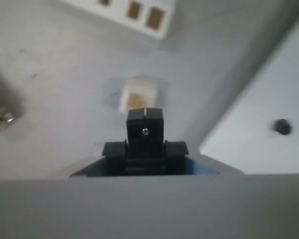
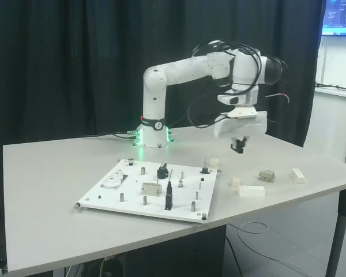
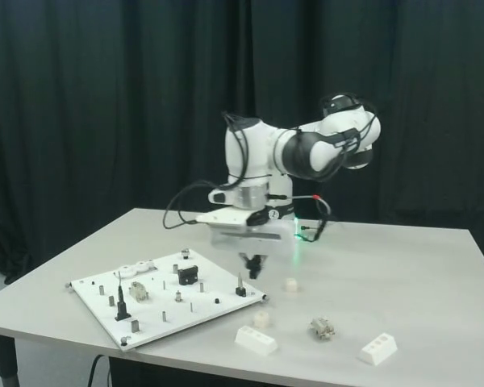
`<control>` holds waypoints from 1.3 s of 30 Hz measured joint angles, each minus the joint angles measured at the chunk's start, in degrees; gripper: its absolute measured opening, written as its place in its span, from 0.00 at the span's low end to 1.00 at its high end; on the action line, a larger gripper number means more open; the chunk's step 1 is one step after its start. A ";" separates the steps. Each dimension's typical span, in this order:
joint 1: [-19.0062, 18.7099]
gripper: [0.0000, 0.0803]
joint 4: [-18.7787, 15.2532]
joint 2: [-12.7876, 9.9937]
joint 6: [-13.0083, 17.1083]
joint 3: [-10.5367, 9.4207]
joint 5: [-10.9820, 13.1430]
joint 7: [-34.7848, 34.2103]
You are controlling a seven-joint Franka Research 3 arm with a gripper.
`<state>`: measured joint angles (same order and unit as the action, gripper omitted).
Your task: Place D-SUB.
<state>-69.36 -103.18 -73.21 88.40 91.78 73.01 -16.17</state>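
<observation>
D-SUB connector (image 2: pixel 267 175) — lying on the grey table (image 2: pixel 57 167), right of the white board (image 2: pixel 132 199) and between two white blocks (image 2: pixel 251 190) (image 2: pixel 299 175). Gripper (image 2: pixel 238 145) — fingers pressed together, holding nothing, hanging above a small white cube (image 1: pixel 138 95), well apart from the connector.

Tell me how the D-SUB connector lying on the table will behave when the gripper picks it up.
The D-SUB connector looks like a squat metal-shelled block, so probably stiff and rather heavy for its size. It lies flat on the grey table, so it seems unlikely to roll. Its smooth shell might slip between the fingers of the gripper.
</observation>
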 joint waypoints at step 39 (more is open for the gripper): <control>-13.75 0.19 -8.64 1.83 17.36 -11.42 1.63 5.51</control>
<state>-83.11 -111.82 -71.38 105.77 80.36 74.64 -10.65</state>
